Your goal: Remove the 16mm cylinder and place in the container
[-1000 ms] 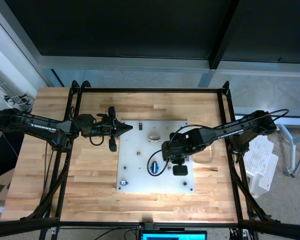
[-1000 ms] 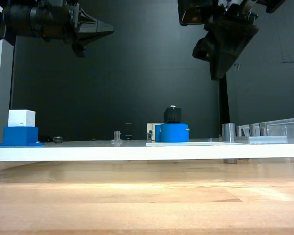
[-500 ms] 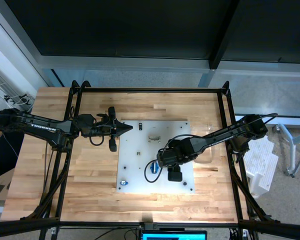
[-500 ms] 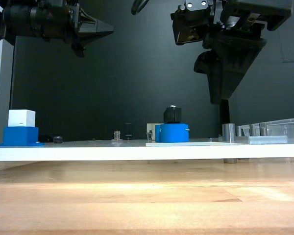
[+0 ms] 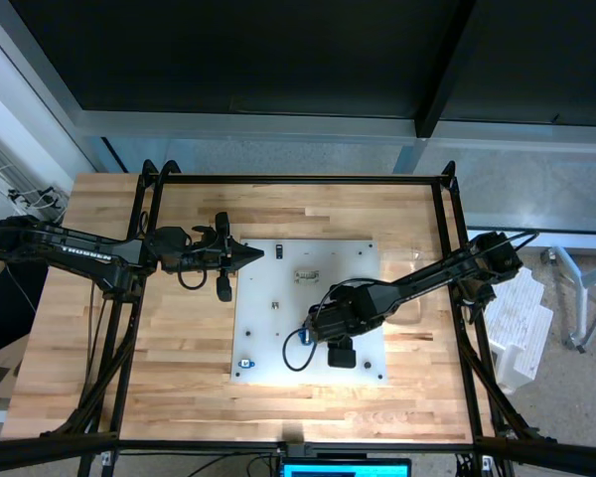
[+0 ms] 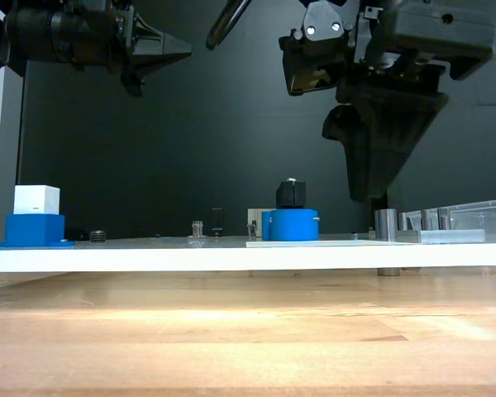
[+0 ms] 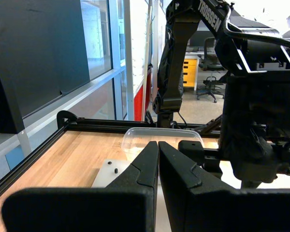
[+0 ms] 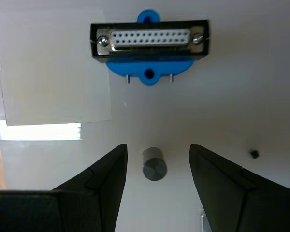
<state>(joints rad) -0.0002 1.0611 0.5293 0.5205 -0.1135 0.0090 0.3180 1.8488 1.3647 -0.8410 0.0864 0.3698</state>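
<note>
Below my spread right claw [image 8: 157, 149] stands the 16mm cylinder [image 8: 154, 165]: stiff, smooth, probably slippery, so I'd pinch its round sides low. Left claw [image 7: 158, 145], pressed together, hangs by the board's [image 5: 278, 348] left edge.

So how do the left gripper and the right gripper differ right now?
The left gripper is shut; the right gripper is open. The left points level, over the board's left edge; the right points down, directly over the 16mm cylinder, not touching it. Both hang above the board.
</note>
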